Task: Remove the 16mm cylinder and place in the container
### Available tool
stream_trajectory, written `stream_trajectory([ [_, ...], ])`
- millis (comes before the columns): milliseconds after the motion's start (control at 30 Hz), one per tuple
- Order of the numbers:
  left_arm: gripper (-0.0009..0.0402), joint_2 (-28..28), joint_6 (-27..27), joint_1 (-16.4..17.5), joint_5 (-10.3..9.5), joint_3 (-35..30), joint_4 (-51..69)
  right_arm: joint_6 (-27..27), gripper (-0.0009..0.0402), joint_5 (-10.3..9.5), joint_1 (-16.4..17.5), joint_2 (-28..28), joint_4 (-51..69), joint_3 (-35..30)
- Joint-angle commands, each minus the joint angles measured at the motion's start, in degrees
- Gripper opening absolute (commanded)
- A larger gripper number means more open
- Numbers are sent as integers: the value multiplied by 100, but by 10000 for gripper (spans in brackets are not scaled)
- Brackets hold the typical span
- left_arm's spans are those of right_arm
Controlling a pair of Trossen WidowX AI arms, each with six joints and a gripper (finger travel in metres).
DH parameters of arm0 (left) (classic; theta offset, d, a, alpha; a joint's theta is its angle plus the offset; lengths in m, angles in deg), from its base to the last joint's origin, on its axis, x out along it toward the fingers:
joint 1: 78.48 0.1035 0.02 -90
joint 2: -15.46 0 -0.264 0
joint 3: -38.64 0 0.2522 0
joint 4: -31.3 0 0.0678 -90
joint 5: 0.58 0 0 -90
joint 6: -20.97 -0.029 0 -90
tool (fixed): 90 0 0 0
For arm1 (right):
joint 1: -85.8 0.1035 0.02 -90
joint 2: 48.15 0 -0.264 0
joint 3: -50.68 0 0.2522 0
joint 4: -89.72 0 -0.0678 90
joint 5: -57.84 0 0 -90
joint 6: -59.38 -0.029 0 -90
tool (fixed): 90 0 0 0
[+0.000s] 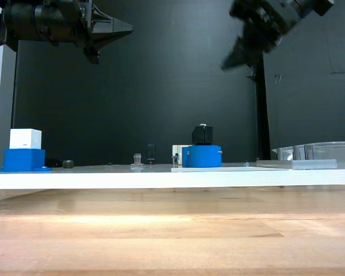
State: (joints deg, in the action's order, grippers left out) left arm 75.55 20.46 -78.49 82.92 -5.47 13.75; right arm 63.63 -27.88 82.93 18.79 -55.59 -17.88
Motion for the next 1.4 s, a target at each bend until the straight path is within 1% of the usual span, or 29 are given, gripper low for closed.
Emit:
stream_trajectory([
  [33,0,0,-2,0,2,-2,-4,111,73,-203,7,2,-785,105],
  [67,0,2,-2,0,0,-2,-2,120,65,-321,9,2,-1032,155],
  [167,0,2,-2,2,2,-2,-4,109,38,-776,17,2,-1805,337],
  [200,0,2,-2,0,2,-2,-4,116,29,-863,24,2,-2026,396],
  [333,0,2,-2,2,2,-2,-2,122,-3,-885,24,9,-3056,708],
  [400,0,2,-2,2,0,-2,-2,66,3,-885,22,20,-3620,907],
  [467,0,2,-2,0,2,-2,-4,50,0,-874,11,35,-4172,1126],
  [600,0,0,-2,2,2,-2,-2,-11,-1,-678,11,35,-4955,1552],
  [667,0,2,-2,2,2,-2,-2,-138,0,-699,9,35,-5233,1727],
  [867,0,2,-2,2,2,-2,-4,-531,0,-726,7,35,-5532,1969],
  [967,0,0,-2,2,2,-2,-2,-492,0,-675,7,35,-5541,1963],
  [1400,0,0,-2,0,0,-2,-2,-505,0,-673,-26,35,-5458,1943],
])
